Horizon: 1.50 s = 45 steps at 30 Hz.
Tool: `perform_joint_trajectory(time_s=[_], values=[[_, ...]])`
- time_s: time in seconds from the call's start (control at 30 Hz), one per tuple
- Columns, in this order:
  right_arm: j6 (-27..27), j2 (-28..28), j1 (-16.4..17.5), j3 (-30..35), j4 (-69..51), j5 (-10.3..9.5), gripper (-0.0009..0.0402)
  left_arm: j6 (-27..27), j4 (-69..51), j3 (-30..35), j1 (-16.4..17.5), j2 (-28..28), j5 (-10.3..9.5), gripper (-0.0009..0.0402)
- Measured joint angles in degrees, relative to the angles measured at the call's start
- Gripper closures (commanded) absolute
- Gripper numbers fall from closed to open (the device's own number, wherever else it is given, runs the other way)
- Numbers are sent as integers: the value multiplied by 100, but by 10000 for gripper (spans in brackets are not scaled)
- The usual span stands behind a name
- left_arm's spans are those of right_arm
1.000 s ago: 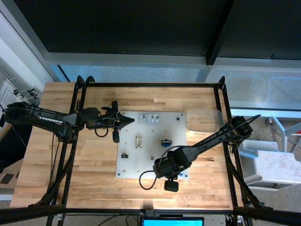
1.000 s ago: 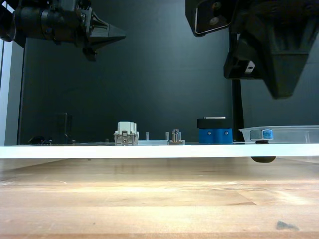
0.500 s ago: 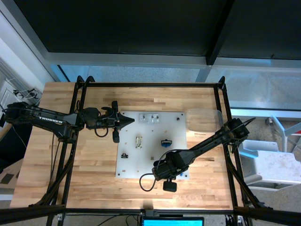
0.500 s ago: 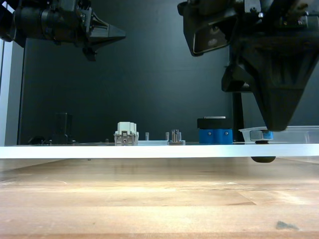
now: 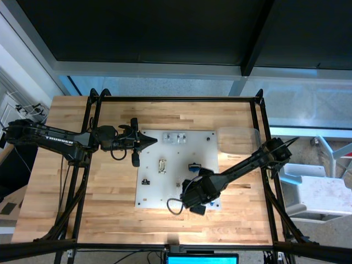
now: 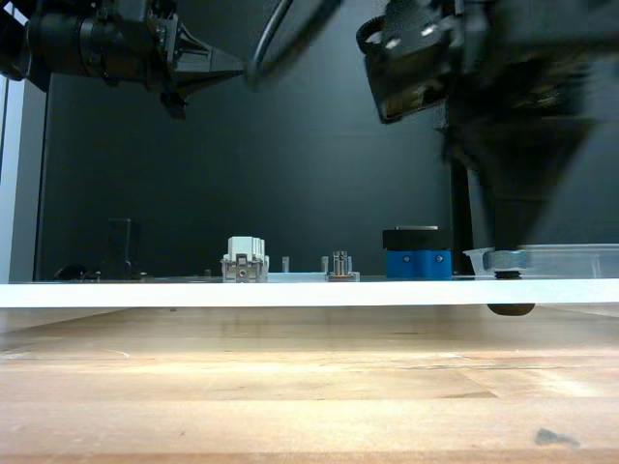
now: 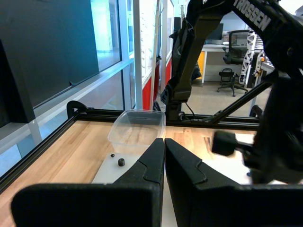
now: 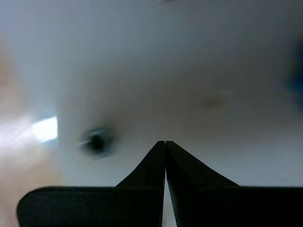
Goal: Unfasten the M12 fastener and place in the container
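Tips of right gripper (image 8: 164,142) meet empty, M12 nut (image 6: 505,259) just beside. Advise parting them and centring over nut before descending. Left gripper (image 7: 164,140), closed, hangs well away.

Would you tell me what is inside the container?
Nothing shows inside the container, and nothing covers it; the nut sits on its stud, outside. The right hand, shut, is low over the board's near right, the left hand, shut, above its far left.

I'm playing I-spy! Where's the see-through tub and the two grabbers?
container (image 5: 237,141): high view, beside the far right corner of the white board (image 5: 154,192); its bare floor.
left gripper (image 5: 155,141): high view, over the board's far left part; between shut fingertips.
right gripper (image 8: 165,143): right wrist view, close above the board; between shut fingertips.
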Motion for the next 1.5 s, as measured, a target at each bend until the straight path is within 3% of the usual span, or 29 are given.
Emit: perform_joint_trajectory(time_s=[0.07,0.17,0.37,0.53,0.6,0.77,1.13,1.37,1.4,1.43,1.47,1.5], values=[[76,-39,0,79,-118,109,393,2,0,0,0,0,0,393],[79,-48,26,114,-138,-22,393,0,0,0,0,0,-2,393],[-85,-61,22,273,-122,-791,393,0,0,0,0,0,-2,393],[-258,-66,46,431,96,-1727,393,2,0,0,0,0,-2,393],[-439,-61,59,413,225,-1878,393,2,0,0,0,0,-2,393],[-688,72,70,229,507,-1869,393,0,0,-2,0,0,-2,393],[-769,133,57,-55,859,-1412,393,2,0,0,0,0,-2,393],[-813,133,26,-66,789,-1377,394,2,0,-2,0,0,-2,393],[-800,133,20,-66,704,-1279,393,2,0,-2,0,0,-2,393],[-691,127,22,-66,557,-1010,393,2,0,0,0,0,-2,393],[-487,114,37,-61,321,-581,393,2,0,-2,0,0,-2,393],[-315,101,39,-26,66,-291,393,2,0,-2,0,0,0,393]])
